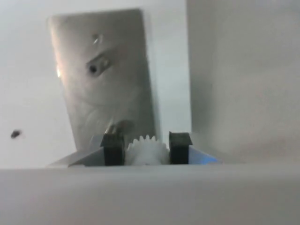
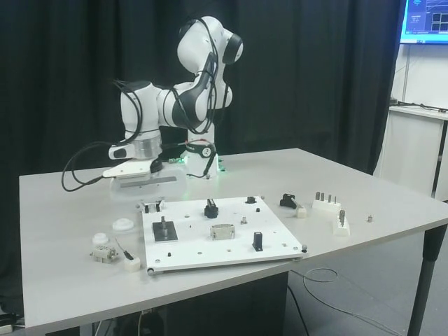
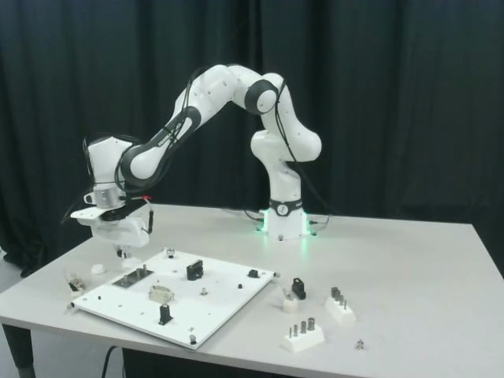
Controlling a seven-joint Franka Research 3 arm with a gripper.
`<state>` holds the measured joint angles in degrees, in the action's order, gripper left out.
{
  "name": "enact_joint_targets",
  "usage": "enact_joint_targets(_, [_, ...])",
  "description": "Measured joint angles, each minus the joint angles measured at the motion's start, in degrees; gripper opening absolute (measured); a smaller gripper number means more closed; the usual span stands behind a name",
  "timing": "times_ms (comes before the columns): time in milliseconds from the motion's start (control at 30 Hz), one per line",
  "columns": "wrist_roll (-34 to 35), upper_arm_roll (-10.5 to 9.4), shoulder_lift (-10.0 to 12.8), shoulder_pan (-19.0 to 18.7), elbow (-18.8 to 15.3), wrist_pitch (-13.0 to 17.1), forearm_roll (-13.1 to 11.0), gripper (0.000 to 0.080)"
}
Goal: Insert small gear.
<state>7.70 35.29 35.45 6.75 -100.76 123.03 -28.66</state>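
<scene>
Jaws clamped on the small gear (image 1: 147, 149) between the gripper (image 1: 146, 148) fingertips, carried above the grey metal plate (image 1: 105, 75) on the white board (image 2: 217, 234) — transport step in hand — next calling for alignment over a peg, then descent.

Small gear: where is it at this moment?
The small white gear sits between the end effector fingers, held above the grey metal plate at the white board's corner farthest from the robot base.
</scene>
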Motion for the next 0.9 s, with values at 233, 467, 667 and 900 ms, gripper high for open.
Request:
enact_joint_targets(233, [-1.75, 0.41, -1.61, -1.75, -4.17, 3.06, 0.14, 0.0199])
enact_joint_targets(467, [-3.28, 0.45, -3.09, -3.48, -9.00, 8.24, 0.14, 0.0199])
enact_joint_targets(667, [-4.23, 0.50, -4.82, -4.87, -12.94, 12.65, 0.15, 0.0199])
enact_joint_targets(900, [-5.07, 0.66, -7.00, -5.77, -16.42, 16.32, 0.27, 0.0199])
